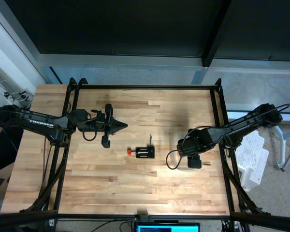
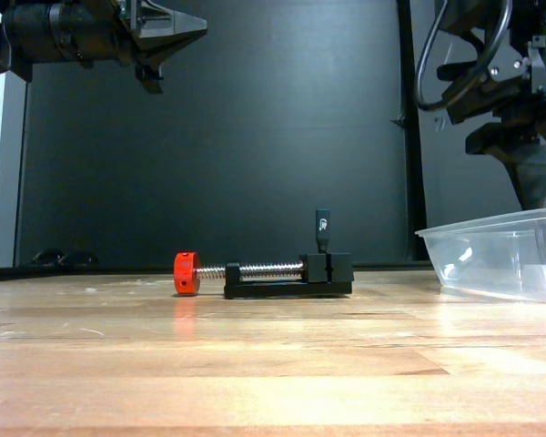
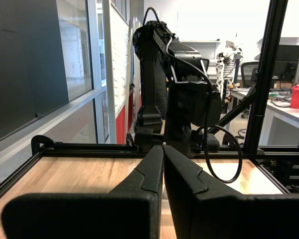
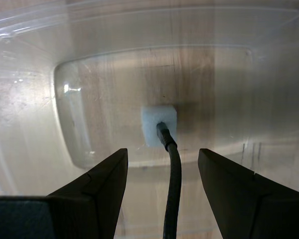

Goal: Pick the USB-C connector and install on taskboard

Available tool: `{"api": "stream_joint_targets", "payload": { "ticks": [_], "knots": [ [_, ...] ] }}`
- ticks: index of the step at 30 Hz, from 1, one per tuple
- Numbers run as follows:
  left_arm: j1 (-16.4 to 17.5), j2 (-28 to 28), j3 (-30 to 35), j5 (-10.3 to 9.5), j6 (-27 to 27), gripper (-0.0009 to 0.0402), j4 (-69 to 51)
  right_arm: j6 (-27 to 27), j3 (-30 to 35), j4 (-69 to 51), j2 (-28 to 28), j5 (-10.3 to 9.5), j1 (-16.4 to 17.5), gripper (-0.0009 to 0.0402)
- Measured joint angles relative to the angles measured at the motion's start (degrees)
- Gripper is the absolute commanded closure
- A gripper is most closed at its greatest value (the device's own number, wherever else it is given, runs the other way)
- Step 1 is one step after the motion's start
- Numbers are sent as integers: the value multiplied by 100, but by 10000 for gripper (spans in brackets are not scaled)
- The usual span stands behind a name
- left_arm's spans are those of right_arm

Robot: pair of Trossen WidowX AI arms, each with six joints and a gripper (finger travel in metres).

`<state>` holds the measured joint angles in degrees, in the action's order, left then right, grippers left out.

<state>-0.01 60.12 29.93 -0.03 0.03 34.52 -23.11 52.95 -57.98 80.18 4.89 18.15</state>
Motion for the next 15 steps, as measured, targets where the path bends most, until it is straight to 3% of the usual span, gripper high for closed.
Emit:
{"api": "stream_joint_targets", "payload": {
  "ticks": [15],
  "knots": [
    [0,0,0,-2,0,393,0,0,-466,640,0,2,0,197]
  ]
}}
